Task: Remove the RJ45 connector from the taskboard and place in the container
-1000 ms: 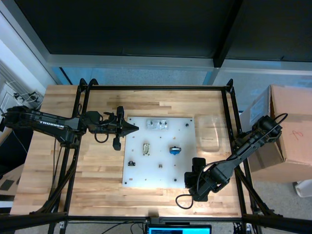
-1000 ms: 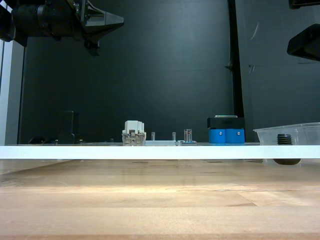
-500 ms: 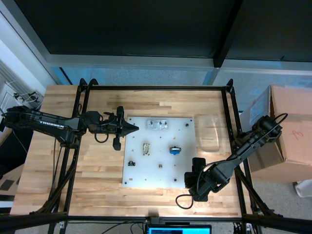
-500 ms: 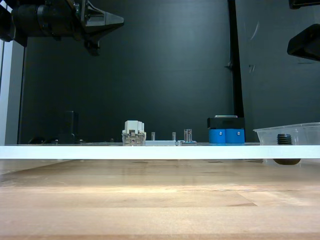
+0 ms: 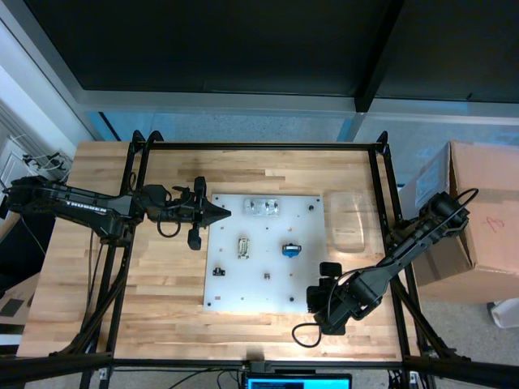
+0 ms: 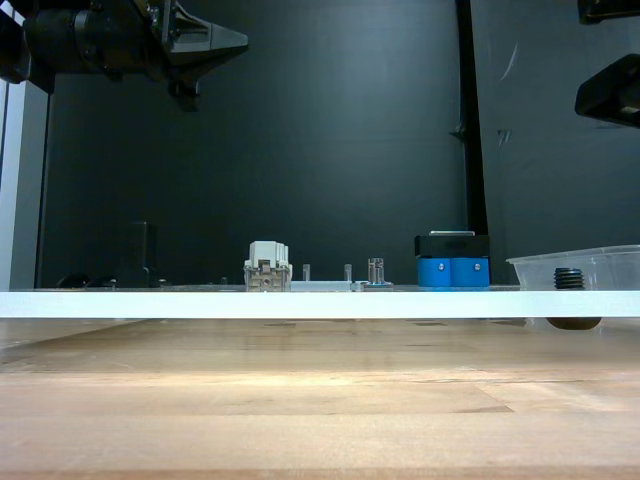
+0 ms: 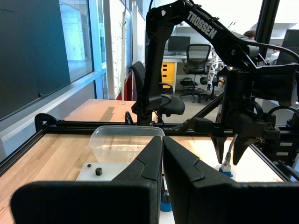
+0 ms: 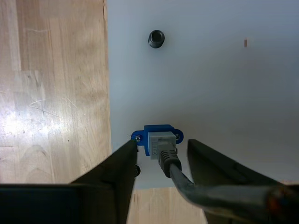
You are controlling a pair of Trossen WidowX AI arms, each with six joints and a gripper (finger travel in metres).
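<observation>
RJ45 connector (image 8: 162, 143) sits seated beneath the wide right pincer (image 7: 228, 157); left pincer (image 5: 220, 213), closed, hovers over board's (image 5: 243, 285) left edge.

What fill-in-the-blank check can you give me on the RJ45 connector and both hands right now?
The RJ45 connector sits plugged into its ___ socket on the taskboard.
The right hand hangs over it, fingers ___, one either side.
The left hand hovers above the taskboard's left edge, fingers ___.
The clear container stands beside the taskboard's ___ edge.
Missing words: blue; open; shut; right.
</observation>
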